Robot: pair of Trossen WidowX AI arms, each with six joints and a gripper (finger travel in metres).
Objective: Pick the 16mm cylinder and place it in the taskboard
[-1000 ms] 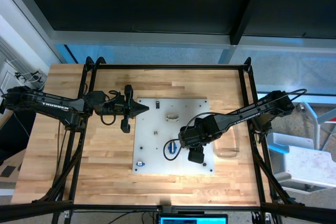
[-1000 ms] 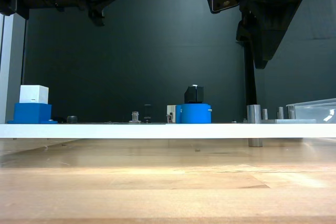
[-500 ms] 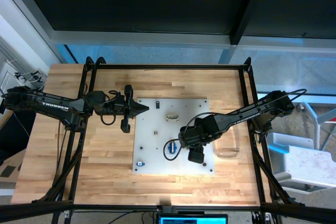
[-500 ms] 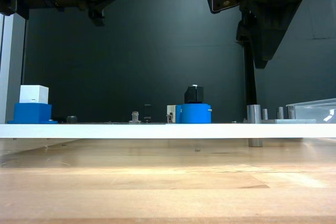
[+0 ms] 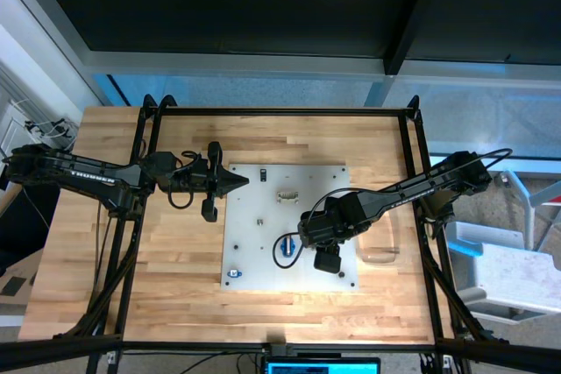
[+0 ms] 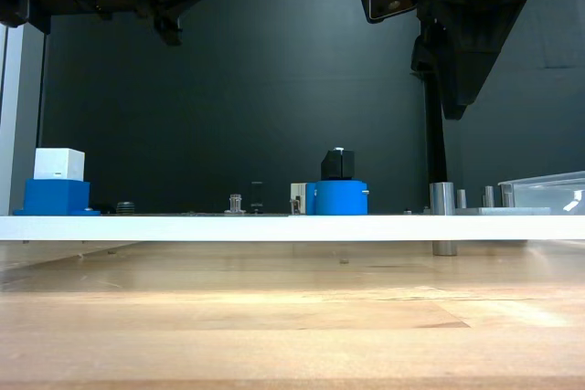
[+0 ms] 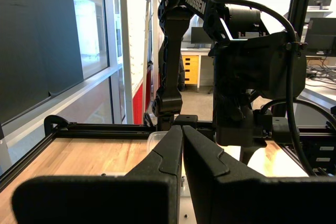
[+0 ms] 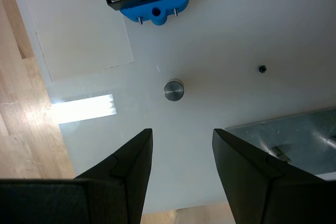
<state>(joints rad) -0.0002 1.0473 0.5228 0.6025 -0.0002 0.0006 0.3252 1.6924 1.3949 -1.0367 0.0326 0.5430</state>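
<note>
The 16mm cylinder point(image 8: 174, 89) stands upright on the taskboard point(image 5: 263, 256). In the low view its lower end shows under the board, so I judge it is already seated in its hole. The right gripper point(image 8: 181, 135) hangs well above it, jaws wide apart and holding nothing. What remains, I think, is a clean retreat — rise straight up first, jaws kept open, and only then swing away, so nothing touches the cylinder or the grey block point(image 8: 283, 135) near it. The left gripper point(image 5: 238, 179) hovers over the board's left edge, jaws pressed together and empty.
</note>
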